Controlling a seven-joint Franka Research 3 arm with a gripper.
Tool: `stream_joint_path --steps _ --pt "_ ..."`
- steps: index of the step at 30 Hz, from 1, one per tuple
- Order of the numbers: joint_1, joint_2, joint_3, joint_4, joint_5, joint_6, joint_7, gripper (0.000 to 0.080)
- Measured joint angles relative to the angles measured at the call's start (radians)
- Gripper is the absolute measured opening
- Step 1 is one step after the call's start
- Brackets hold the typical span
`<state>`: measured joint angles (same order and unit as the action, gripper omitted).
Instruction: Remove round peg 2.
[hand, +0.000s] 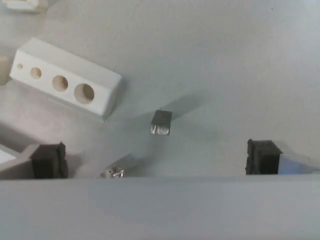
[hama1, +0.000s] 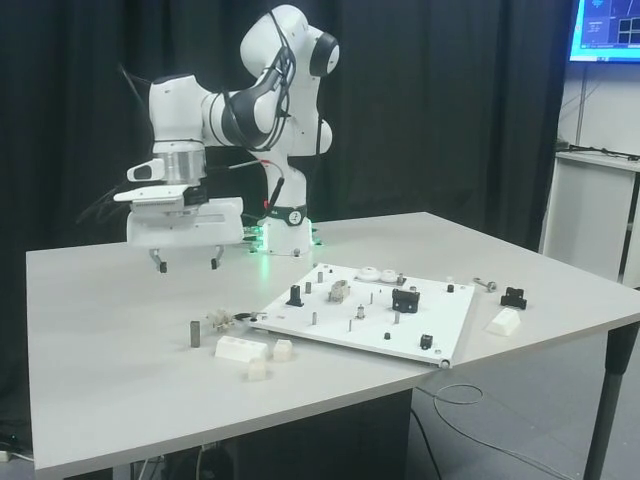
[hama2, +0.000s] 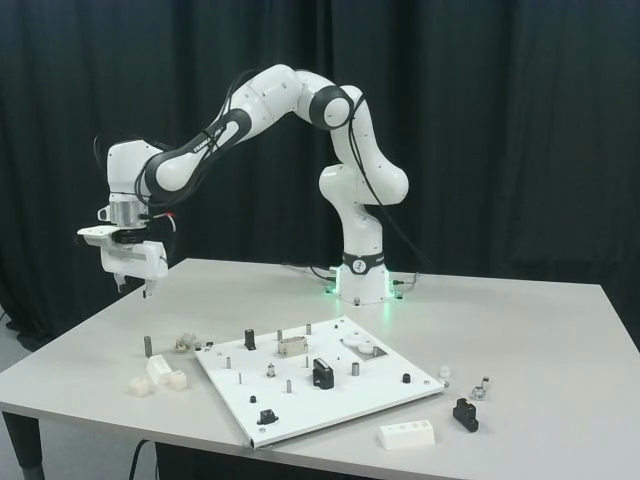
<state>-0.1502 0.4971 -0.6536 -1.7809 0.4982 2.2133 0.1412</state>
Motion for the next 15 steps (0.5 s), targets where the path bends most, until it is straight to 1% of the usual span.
stream_joint_path --steps 7,15 --pt "0.001 -0.005 0.0 0.0 -0.007 -0.005 -0.008 0.08" --pt "0.01 -0.011 0.0 0.0 -0.008 -0.033 -0.08 0.08"
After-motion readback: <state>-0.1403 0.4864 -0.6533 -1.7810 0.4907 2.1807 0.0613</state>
